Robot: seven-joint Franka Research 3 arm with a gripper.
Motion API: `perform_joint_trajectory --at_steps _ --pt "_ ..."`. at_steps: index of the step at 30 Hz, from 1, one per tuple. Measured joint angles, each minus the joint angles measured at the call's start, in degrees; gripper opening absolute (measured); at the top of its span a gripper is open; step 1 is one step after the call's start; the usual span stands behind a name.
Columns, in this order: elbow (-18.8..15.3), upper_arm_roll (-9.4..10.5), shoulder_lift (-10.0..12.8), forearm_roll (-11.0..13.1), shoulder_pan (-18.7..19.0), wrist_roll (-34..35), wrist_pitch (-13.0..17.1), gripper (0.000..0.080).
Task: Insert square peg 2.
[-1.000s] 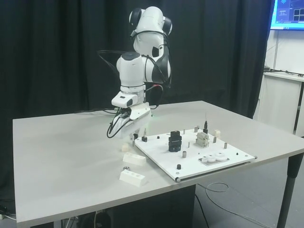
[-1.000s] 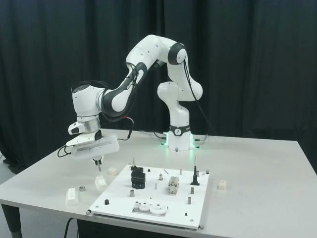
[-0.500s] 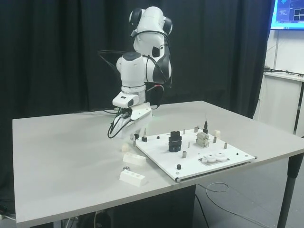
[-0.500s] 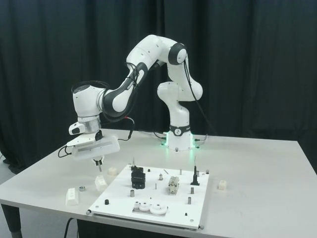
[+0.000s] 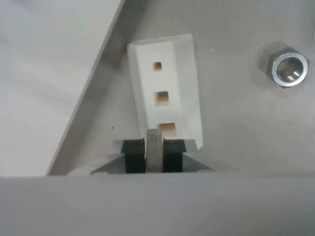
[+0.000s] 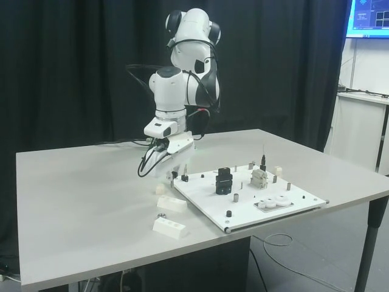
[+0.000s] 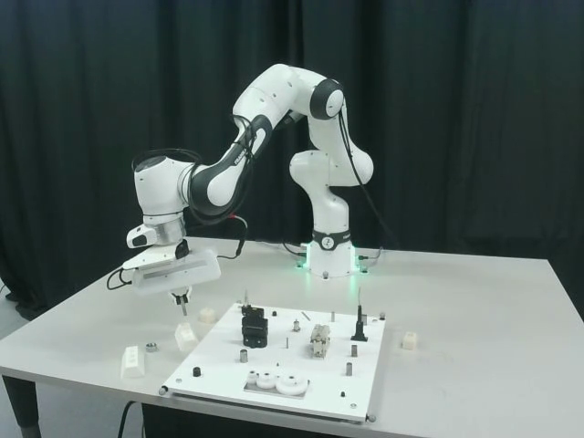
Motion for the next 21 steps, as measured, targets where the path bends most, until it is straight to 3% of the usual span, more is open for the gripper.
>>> perform_joint_trajectory --at_steps 21 --pt "0.0 -0.7 -0.01 -1.02 -0.03 1.94 0.33 0.0073"
